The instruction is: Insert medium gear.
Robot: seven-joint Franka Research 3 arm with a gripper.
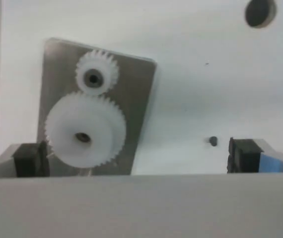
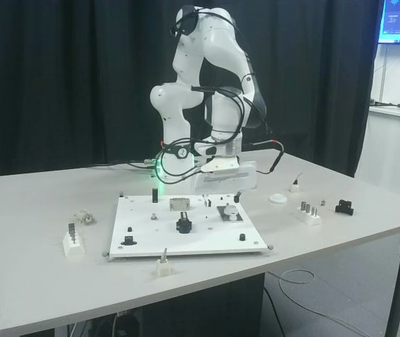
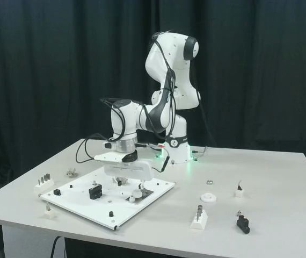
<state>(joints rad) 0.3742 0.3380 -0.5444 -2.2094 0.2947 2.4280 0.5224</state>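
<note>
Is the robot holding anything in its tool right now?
No. The tool is open and holds nothing. Both white gears, the big gear and small gear, sit on the grey plate below.

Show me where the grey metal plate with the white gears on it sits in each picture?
Wrist view: the grey metal plate fills the middle, carrying a small white gear meshed with a larger white gear.
First room view: the plate lies under the claw.
Second room view: the plate lies below the claw.
Shared landmark: the white board beneath it.

Two white gears (image 1: 85,130) look like matt plastic; their plate (image 1: 136,94) is dull brushed metal; the board (image 1: 206,99) is smooth white.
</note>
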